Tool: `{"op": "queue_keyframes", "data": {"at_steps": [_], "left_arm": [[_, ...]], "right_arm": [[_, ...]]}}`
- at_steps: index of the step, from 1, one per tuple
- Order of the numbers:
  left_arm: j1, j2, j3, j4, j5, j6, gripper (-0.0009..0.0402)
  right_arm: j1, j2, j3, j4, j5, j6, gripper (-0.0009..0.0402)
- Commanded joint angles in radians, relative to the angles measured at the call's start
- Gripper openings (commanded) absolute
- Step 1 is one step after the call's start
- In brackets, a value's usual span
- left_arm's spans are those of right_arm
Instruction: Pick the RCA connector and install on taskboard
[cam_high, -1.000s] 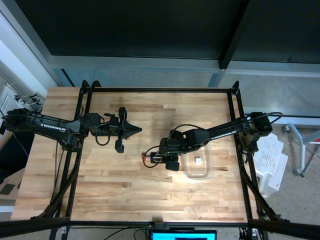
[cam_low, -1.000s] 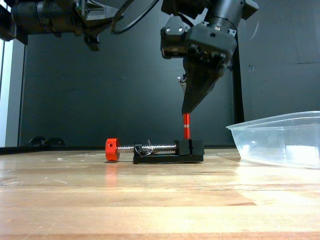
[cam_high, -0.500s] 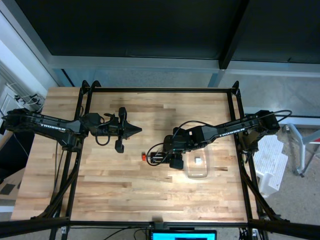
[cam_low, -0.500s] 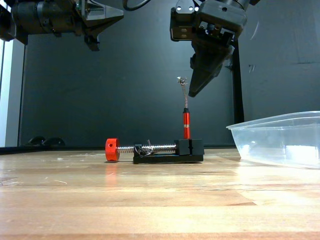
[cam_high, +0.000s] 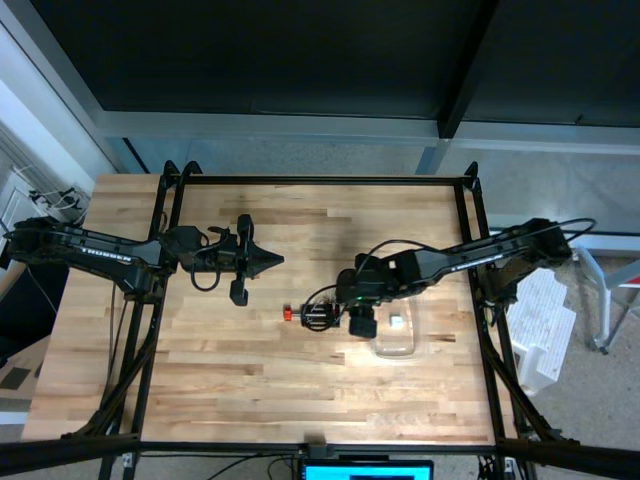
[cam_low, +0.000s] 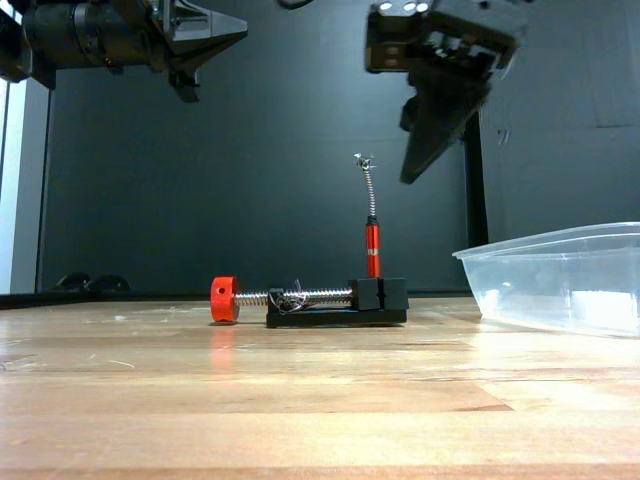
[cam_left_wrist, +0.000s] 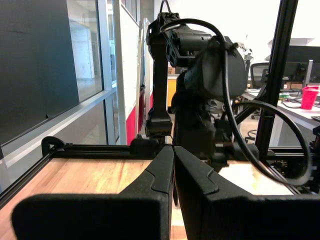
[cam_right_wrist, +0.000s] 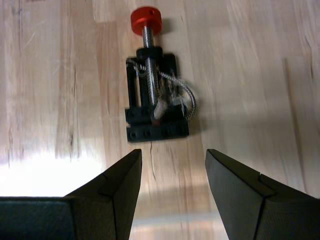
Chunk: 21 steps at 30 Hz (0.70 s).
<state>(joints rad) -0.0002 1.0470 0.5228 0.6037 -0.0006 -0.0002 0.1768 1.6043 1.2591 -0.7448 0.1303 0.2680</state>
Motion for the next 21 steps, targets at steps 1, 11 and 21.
{"op": "queue_keyframes", "data": {"at_steps": [1, 11, 21], "left_arm": [[0.0, 0.0, 0.0, 0.0, 0.0, 0.0, 0.0], [0.0, 0.0, 0.0, 0.0, 0.0, 0.0, 0.0], [0.0, 0.0, 0.0, 0.0, 0.0, 0.0, 0.0]], "right_arm": [[0.002, -0.077, -0.056, 0.042, 0.0, -0.005, 0.0165], [-0.018, -0.302, -0.211, 0.237, 0.0, -0.113, 0.0076], [-0.113, -0.494, -0.367, 0.51, -0.076, -0.174, 0.0006]]}}
